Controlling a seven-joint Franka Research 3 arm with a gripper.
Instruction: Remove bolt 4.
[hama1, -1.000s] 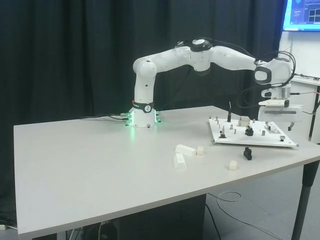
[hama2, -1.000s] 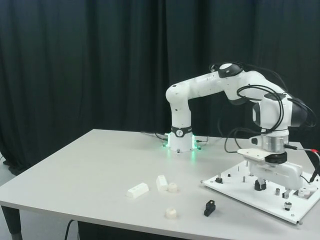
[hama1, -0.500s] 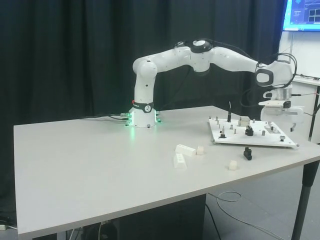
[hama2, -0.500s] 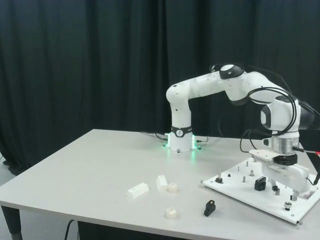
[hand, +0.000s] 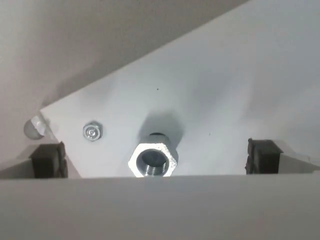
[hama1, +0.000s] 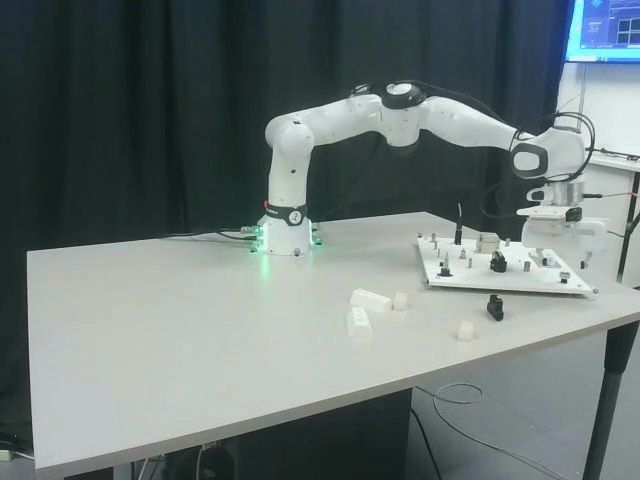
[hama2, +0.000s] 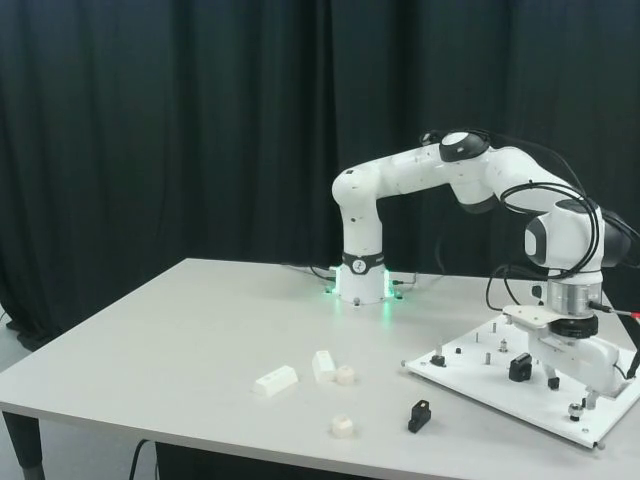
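Gripper (hama2: 572, 387) now farther out over white board's (hama2: 490, 388) far corner.

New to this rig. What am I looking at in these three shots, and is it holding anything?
A white robot arm is bolted on a grey table. Two shots come from cameras in the room; the third looks down from the arm's wrist. The gripper hangs over the far corner of a white board that carries small bolts and black parts. In the wrist view, a hex bolt stands on the board midway between the two black fingers, which are spread apart and not touching it, so nothing is held. Loose on the table near the board lie white blocks and a black piece.
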